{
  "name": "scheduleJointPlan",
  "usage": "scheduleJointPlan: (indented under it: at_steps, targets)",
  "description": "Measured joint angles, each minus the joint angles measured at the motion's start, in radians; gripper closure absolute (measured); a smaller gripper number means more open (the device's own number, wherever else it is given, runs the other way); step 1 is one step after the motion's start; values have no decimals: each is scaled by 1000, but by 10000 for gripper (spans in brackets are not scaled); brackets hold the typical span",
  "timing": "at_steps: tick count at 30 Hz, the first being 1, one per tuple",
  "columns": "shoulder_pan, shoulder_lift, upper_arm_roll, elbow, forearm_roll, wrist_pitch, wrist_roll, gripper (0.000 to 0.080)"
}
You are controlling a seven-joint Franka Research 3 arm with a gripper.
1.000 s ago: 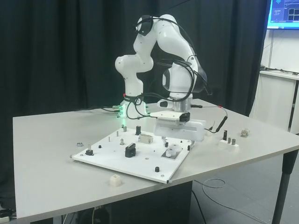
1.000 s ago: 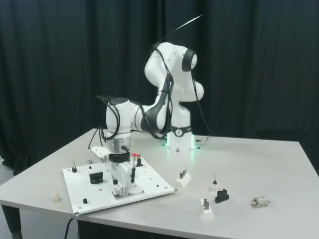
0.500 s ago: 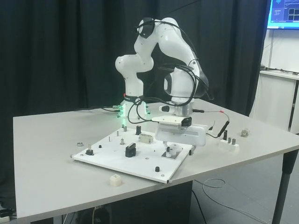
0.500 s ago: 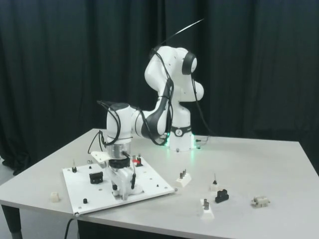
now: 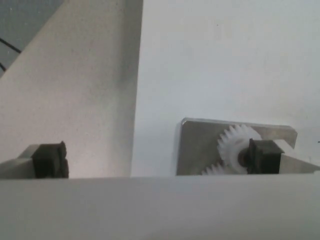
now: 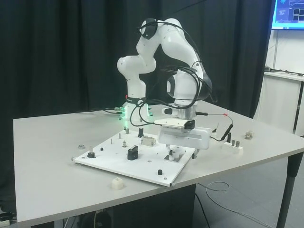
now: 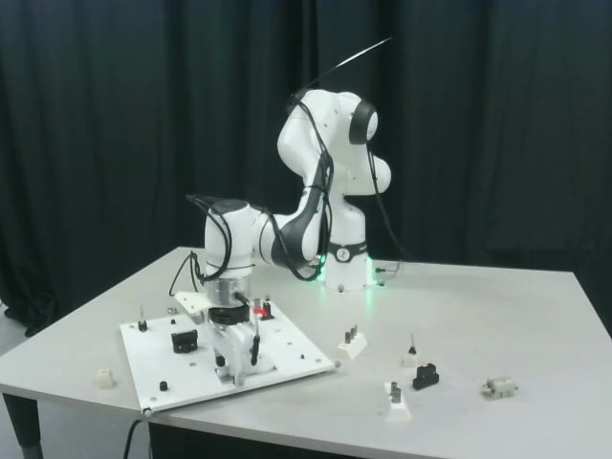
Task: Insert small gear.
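Observation:
In the wrist view a white gear (image 5: 236, 147) sits on a grey metal plate (image 5: 200, 145), and the teeth of a smaller white gear (image 5: 214, 170) show just beside it. My gripper (image 5: 155, 160) is open, its black fingertips (image 5: 48, 160) far apart with nothing between them. One fingertip overlaps the larger gear's hub; the other hangs over the table beyond the edge of the white board (image 5: 210, 60). In the room views the gripper (image 6: 174, 153) (image 7: 237, 361) stands low over the near right part of the board (image 6: 118, 164), hiding most of the gear plate.
A black block (image 6: 132, 153) and several small pegs stand on the board. A small white cube (image 6: 117, 183) lies on the table in front of it. A white peg holder (image 6: 232, 144), a grey part (image 6: 248, 135) and a black piece (image 7: 424, 376) lie to the right.
Over the last second the hand has turned about its axis and sunk a little over the gear plate, and the elbow has shifted. Since half a second ago almost nothing has moved.

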Motion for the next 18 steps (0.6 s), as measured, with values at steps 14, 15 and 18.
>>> scheduleJointPlan:
  at_steps: [14, 15, 18]
  targets:
    - [5, -87, -2, 8, -51, -96, 0, 3]
    - [5, -95, -2, 8, -55, -106, 0, 3]
    - [5, -115, -2, 8, -65, -134, 1, 3]
